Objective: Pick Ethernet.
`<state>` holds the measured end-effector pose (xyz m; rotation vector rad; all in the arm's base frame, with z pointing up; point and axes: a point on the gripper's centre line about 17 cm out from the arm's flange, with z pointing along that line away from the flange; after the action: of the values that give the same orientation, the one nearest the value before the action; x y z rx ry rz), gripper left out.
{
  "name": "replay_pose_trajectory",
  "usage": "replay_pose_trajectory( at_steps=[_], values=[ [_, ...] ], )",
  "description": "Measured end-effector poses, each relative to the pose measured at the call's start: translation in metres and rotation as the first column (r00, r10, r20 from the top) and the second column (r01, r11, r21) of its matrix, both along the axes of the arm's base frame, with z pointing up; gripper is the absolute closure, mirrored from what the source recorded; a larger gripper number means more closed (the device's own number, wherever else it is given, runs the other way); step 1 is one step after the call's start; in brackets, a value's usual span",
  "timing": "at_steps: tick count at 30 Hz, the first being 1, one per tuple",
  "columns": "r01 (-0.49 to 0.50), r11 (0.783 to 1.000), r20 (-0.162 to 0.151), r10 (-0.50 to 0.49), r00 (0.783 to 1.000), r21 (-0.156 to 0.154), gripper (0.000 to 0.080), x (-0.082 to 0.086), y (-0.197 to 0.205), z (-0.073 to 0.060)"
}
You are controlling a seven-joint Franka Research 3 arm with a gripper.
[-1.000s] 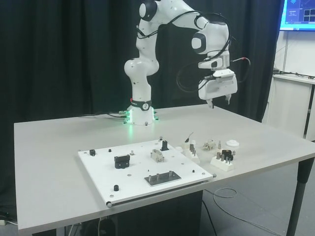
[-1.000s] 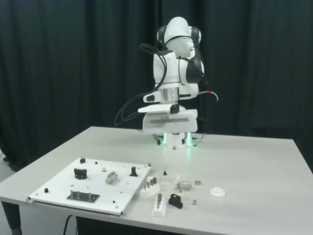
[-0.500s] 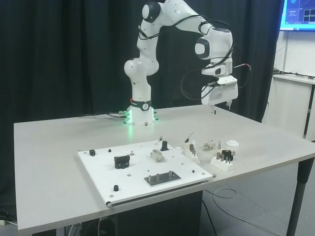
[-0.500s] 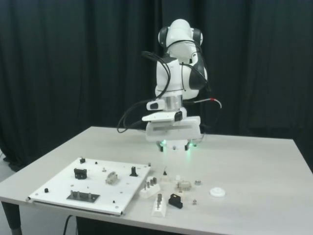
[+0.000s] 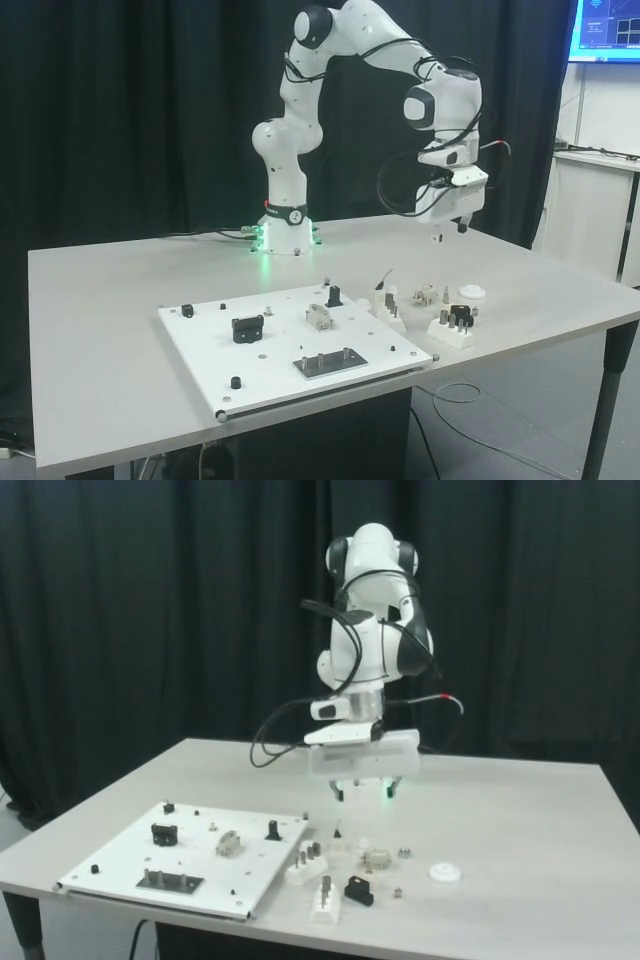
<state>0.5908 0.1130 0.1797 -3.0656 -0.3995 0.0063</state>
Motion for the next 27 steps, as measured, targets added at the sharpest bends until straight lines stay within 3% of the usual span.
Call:
replay_pose_trajectory(
  at_steps=[27],
  values=[
    [-0.033, 0.999, -0.043, 0.032, 0.999, -0.024, 0.0003, 0.0, 0.004, -0.036]
  ],
)
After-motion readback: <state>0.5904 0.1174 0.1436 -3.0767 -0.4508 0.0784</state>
